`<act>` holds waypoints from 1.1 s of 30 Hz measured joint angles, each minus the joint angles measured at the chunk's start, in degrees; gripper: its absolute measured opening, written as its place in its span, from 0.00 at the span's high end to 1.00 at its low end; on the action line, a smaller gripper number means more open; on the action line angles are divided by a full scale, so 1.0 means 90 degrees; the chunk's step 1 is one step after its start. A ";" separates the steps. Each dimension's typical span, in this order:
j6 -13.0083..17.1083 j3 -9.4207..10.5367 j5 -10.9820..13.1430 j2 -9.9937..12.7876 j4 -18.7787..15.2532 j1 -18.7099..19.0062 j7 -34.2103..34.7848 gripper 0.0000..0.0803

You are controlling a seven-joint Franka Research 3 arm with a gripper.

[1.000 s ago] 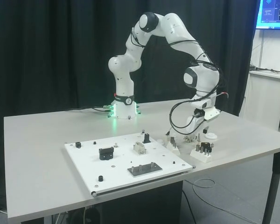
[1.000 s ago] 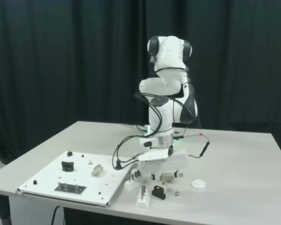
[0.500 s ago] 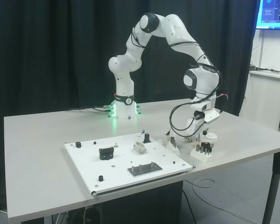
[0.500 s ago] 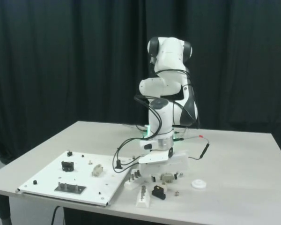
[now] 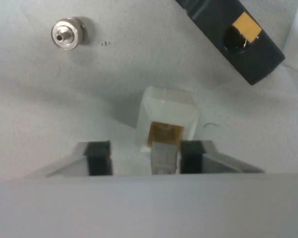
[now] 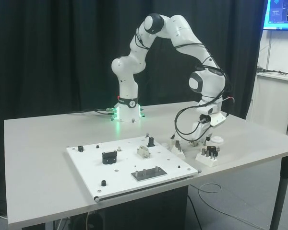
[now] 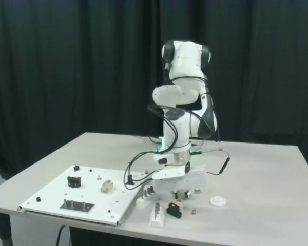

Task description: Pick Ethernet.

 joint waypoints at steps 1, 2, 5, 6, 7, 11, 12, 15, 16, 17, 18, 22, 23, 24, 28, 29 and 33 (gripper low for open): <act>0.0001 0.0000 0.0000 0.0001 0.0000 -0.0003 0.0000 0.56; 0.0002 0.0000 0.0000 0.0003 -0.0001 -0.0006 0.0000 0.56; 0.0005 0.0001 0.0000 0.0010 -0.0003 -0.0017 0.0001 0.56; 0.0006 0.0001 0.0000 0.0010 -0.0003 -0.0019 0.0001 0.56; 0.0008 0.0001 0.0000 0.0010 -0.0003 -0.0022 0.0001 0.56; 0.0011 0.0001 0.0000 0.0010 -0.0003 -0.0028 0.0001 0.88; 0.0012 0.0001 0.0000 0.0010 -0.0003 -0.0029 0.0001 0.88; 0.0014 0.0001 0.0000 0.0010 -0.0001 -0.0029 0.0007 0.88; 0.0015 0.0001 0.0000 0.0010 0.0001 -0.0029 0.0010 0.88; 0.0015 0.0001 0.0000 0.0009 0.0004 -0.0029 0.0011 0.88; 0.0015 0.0001 0.0000 0.0007 0.0008 -0.0029 0.0012 0.88; 0.0012 0.0001 0.0000 -0.0026 0.0015 -0.0029 0.0015 0.88; 0.0008 0.0001 0.0000 -0.0039 0.0015 -0.0029 0.0016 0.88; 0.0001 0.0001 0.0000 -0.0053 0.0015 -0.0029 0.0019 0.88; -0.0052 0.0001 0.0000 -0.0120 0.0015 -0.0029 0.0037 0.88; -0.0075 0.0001 0.0000 -0.0141 0.0015 -0.0029 0.0044 0.88; -0.0191 -0.0004 0.0000 -0.0231 0.0015 -0.0029 0.0086 0.88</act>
